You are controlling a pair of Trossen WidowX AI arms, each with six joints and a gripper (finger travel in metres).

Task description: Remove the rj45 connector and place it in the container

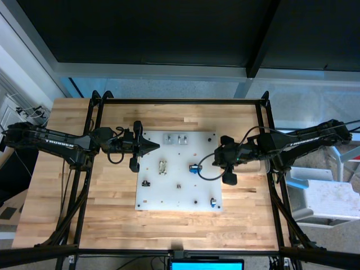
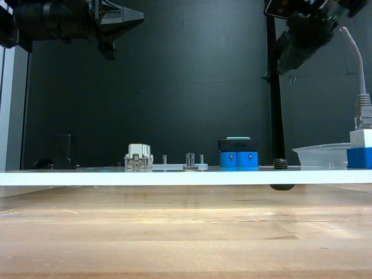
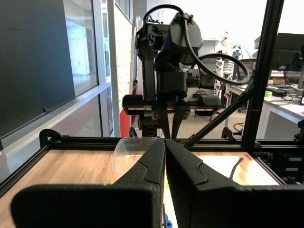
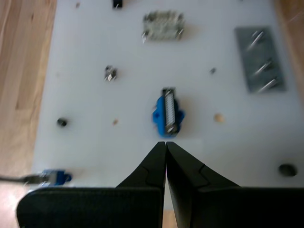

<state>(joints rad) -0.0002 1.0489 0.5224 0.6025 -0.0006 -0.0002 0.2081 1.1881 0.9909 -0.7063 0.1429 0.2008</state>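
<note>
The rj45 connector (image 1: 214, 202) is a tiny pale plug with a blue bit, standing near the front right corner of the white board (image 1: 169, 194). It also shows in the low view (image 2: 361, 119) and the right wrist view (image 4: 50, 177), with a pale cable leading off it. The see-through container (image 2: 322, 154) lies off the board's right side and also appears in the left wrist view (image 3: 130, 152). My right gripper (image 1: 215, 160) (image 4: 166, 143) hovers shut and empty above the board's right part, behind the connector. My left gripper (image 1: 156, 147) (image 3: 165, 141) hangs shut and empty over the board's left edge.
On the board stand a blue-and-black part (image 4: 167, 115), a grey metal oblong connector (image 4: 163, 24), a grey plate with pins (image 4: 260, 59) and some small studs. A black frame (image 1: 180, 101) borders the wooden table (image 1: 95, 219).
</note>
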